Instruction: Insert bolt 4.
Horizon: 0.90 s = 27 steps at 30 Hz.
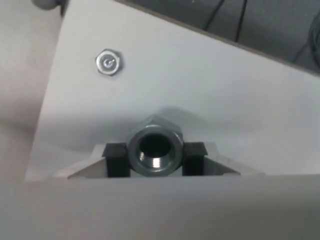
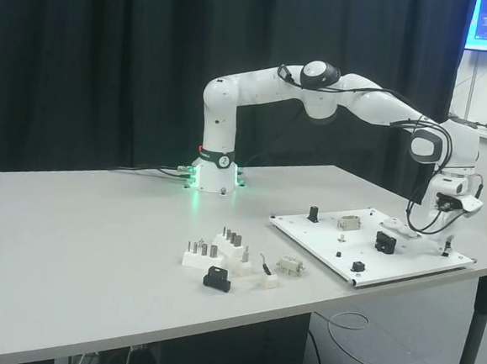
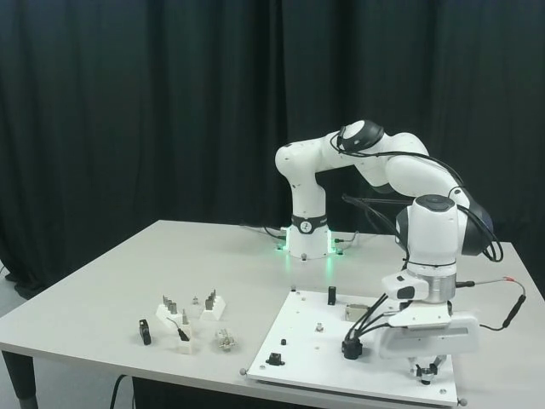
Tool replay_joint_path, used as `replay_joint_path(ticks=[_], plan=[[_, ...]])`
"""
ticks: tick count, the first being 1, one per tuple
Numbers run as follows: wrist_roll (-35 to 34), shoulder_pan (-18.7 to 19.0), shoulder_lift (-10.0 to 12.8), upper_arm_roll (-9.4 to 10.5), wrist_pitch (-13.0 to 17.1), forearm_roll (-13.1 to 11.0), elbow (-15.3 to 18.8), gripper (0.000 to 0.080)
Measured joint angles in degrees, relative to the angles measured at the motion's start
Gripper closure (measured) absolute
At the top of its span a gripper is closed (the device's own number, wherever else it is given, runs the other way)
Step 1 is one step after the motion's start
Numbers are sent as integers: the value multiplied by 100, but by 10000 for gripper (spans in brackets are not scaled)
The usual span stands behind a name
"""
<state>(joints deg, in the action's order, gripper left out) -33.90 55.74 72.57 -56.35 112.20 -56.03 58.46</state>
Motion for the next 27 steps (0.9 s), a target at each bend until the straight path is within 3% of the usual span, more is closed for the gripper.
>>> replay_joint_path(ticks=[27], plan=[[-2530,-1,0,26,25,0,-20,578]])
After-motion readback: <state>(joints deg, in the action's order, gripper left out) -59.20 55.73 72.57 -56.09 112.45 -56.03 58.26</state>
